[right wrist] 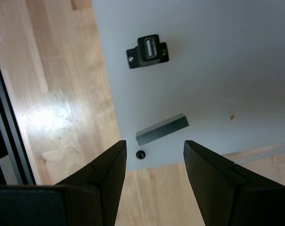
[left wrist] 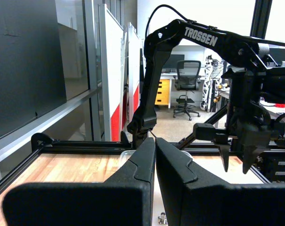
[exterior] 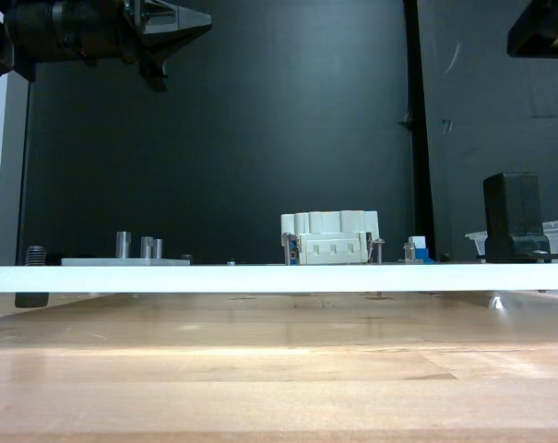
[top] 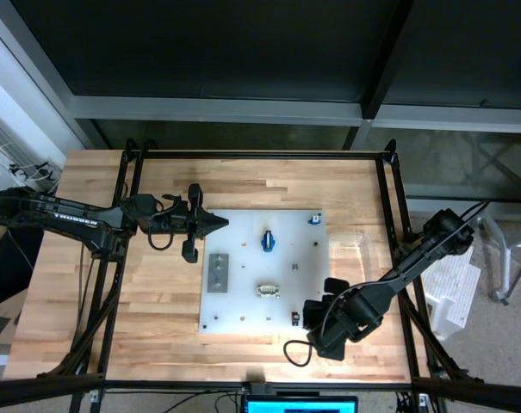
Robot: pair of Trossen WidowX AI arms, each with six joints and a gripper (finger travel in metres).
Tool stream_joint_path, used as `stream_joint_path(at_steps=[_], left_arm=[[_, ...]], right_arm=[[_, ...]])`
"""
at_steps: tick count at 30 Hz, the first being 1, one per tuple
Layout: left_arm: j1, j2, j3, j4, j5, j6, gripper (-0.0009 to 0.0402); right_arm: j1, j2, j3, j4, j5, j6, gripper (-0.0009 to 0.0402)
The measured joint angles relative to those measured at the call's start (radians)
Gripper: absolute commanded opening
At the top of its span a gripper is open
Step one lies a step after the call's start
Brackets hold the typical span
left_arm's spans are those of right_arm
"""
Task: Pick the 16mm bar and install on taskboard
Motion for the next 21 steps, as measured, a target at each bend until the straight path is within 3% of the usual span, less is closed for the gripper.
stream_joint_path(at_steps=[9,21], left_arm=[[0.000,0.000,0.000,0.000,0.000,0.000,0.0000],[0.000,0.000,0.000,0.000,0.000,0.000,0.0000]], right_arm=[[0.002,0.000,0.000,0.001,-0.003,-0.014,0.0163],[0.002,0.000,-0.001,0.005,-0.003,-0.275,0.0165]])
